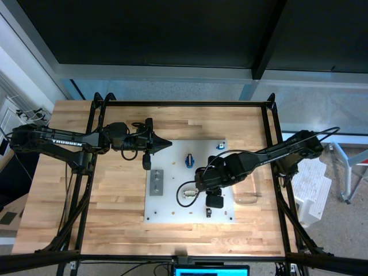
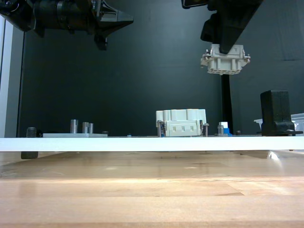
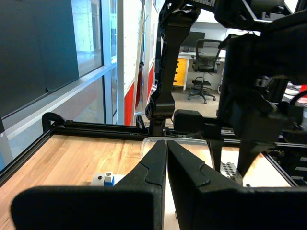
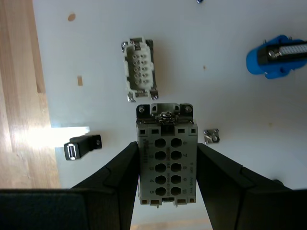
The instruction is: Pick the HAN10E connector and install on the hub
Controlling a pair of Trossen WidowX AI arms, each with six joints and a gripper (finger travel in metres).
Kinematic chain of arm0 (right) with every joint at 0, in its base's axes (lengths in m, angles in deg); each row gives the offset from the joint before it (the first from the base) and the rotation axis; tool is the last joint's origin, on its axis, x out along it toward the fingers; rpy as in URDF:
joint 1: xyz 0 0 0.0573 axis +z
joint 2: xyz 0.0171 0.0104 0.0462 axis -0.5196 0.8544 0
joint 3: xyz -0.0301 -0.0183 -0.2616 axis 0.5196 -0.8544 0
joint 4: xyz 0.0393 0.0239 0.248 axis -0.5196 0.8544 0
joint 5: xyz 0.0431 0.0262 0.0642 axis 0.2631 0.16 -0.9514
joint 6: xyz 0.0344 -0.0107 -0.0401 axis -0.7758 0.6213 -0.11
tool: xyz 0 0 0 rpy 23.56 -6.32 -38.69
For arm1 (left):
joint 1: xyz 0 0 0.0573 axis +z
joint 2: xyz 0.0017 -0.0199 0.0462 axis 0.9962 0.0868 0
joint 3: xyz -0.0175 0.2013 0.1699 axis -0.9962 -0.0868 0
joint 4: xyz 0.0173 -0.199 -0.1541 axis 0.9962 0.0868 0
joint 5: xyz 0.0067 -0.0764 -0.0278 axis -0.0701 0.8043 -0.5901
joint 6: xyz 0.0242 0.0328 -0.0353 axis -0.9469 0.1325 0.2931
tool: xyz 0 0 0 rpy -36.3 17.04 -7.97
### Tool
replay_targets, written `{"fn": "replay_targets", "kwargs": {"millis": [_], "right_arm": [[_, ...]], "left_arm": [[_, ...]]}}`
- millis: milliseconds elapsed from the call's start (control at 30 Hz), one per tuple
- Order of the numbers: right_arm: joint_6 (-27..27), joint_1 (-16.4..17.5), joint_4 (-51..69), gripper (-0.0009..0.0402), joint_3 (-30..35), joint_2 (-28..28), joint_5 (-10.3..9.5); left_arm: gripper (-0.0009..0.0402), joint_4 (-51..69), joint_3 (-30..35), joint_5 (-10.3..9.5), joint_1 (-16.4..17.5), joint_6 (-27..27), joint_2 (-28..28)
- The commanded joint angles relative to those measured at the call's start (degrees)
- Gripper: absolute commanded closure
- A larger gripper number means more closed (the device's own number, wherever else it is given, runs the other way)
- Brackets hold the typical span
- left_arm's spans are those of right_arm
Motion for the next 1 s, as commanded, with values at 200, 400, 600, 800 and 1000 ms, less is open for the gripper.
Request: {"fn": "replay_targets", "kwargs": {"millis": [200, 400, 600, 800, 1000], "right_arm": [[0.8, 0.0, 0.8, 0.0364, 4.2, 4.9, -0.11], [1.5, -0.6, 1.5, 0.0364, 7.5, 7.7, -0.24], [2.7, -1.6, 1.8, 0.0364, 10.3, 10.4, -1.53], [3.9, -2.6, 1.7, 0.0364, 11.3, 11.3, -1.49], [4.2, -3.3, 1.7, 0.0364, 11.3, 11.5, -1.46]], "left_arm": [[0.0393, 0.0, 0.0, 0.02, 0.0, 0.0, 0.0], [0.0393, 0.0, 0.0, 0.02, 0.0, 0.0, 0.0], [0.0393, 0.0, 0.0, 0.02, 0.0, 0.0, 0.0], [0.0393, 0.0, 0.0, 0.02, 0.0, 0.0, 0.0], [0.0393, 0.0, 0.0, 0.0, 0.0, 0.0, 0.0]]}}
